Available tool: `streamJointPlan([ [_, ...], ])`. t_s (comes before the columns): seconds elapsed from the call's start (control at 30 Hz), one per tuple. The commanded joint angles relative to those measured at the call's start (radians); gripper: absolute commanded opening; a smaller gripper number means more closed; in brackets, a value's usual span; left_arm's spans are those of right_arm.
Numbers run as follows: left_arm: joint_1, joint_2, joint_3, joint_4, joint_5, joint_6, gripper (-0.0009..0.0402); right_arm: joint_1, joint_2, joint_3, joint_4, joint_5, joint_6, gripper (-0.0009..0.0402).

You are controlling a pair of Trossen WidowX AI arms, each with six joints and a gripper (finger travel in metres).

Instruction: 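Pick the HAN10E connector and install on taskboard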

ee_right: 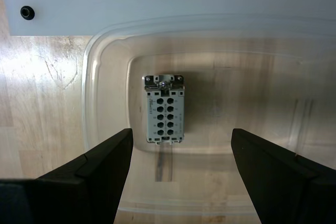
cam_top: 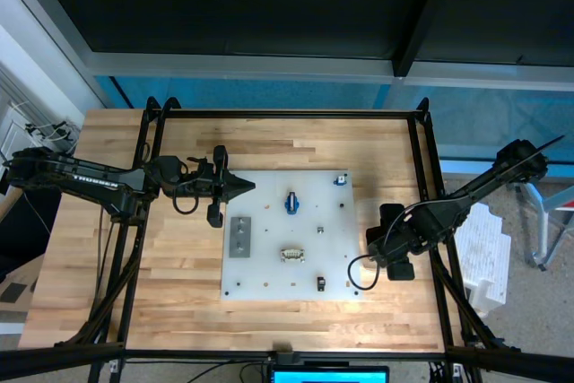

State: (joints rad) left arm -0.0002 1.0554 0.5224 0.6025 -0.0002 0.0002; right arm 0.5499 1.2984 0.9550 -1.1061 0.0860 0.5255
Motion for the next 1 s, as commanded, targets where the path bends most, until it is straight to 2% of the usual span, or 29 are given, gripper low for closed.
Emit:
streamJointPlan([
  [0.03, 0.000, 0.000, 0.000, 0.000, 0.000, 0.000, 0.0001, 0.003, 0.005, -0.019, 0.031, 0.000, 0.000, 0.0261],
  [0.17, 0.000, 0.000, 0.000, 0.000, 0.000, 0.000, 0.0001, 0.023, 0.006, -0.051, 0.077, -0.003, 0.006, 0.0261],
  [0.47, 0.000, 0.000, 0.000, 0.000, 0.000, 0.000, 0.0001, 0.027, 0.018, -0.105, 0.143, -0.006, 0.021, 0.0262],
  [0.8, 0.000, 0.000, 0.000, 0.000, 0.000, 0.000, 0.0001, 0.028, 0.039, -0.161, 0.217, -0.010, 0.020, 0.0289],
  [1.0, 0.000, 0.000, 0.000, 0.000, 0.000, 0.000, 0.0001, 0.027, 0.039, -0.199, 0.257, -0.010, 0.019, 0.0286],
])
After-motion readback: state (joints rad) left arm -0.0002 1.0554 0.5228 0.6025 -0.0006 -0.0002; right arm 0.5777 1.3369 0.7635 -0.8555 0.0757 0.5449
